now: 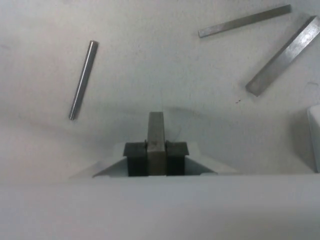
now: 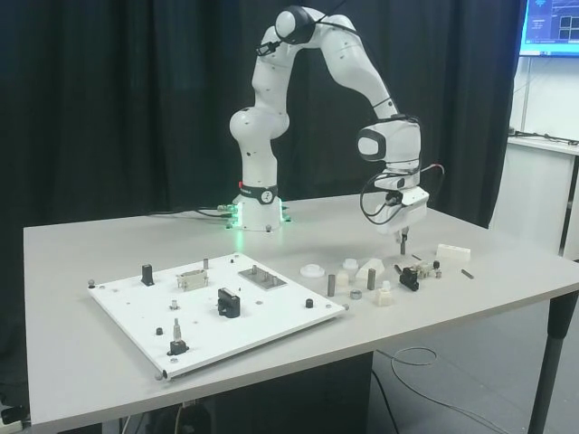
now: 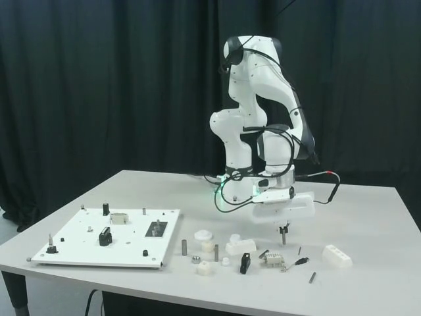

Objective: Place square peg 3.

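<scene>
Grey metal, square in section, square peg 3 (image 1: 156, 142) stands clamped upright between the black fingers (image 1: 133, 159) of the pincer (image 1: 156, 148), which hangs a little above the tabletop (image 2: 507, 271) with the peg's lower end pointing down at the bare surface (clear of it, as far as both room views show). On the tabletop beneath lie a thin round rod (image 1: 83, 80), a slim flat bar (image 1: 244, 21) and a thicker square bar (image 1: 284, 56), all apart from one another, while the white board (image 2: 136, 312) with its fixtures sits well away toward the other end.
</scene>
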{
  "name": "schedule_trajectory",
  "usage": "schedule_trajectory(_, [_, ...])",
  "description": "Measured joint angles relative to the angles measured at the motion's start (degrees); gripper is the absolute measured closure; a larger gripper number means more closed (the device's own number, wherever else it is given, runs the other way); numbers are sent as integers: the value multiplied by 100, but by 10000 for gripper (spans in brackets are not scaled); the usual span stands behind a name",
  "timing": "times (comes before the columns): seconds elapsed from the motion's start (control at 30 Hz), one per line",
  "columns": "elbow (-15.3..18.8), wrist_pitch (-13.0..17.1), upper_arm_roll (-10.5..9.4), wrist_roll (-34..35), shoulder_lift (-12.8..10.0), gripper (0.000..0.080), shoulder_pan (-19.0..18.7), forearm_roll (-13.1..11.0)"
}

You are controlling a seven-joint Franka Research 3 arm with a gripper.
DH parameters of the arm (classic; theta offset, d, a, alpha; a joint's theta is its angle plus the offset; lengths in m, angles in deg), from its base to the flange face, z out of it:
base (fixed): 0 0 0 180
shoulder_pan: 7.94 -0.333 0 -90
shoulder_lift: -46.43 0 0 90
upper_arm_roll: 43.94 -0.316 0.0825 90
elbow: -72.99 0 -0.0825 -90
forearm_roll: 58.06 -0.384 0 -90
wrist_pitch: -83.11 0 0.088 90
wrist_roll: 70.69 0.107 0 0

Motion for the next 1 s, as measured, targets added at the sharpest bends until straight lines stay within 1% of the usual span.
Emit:
schedule_trajectory(0.8, [-13,127,-68,12,-144,731,0,-4])
schedule_trajectory(0.83, [-14,127,-69,12,-146,523,0,-4])
schedule_trajectory(1.0, [-19,127,-77,12,-153,523,0,-4])
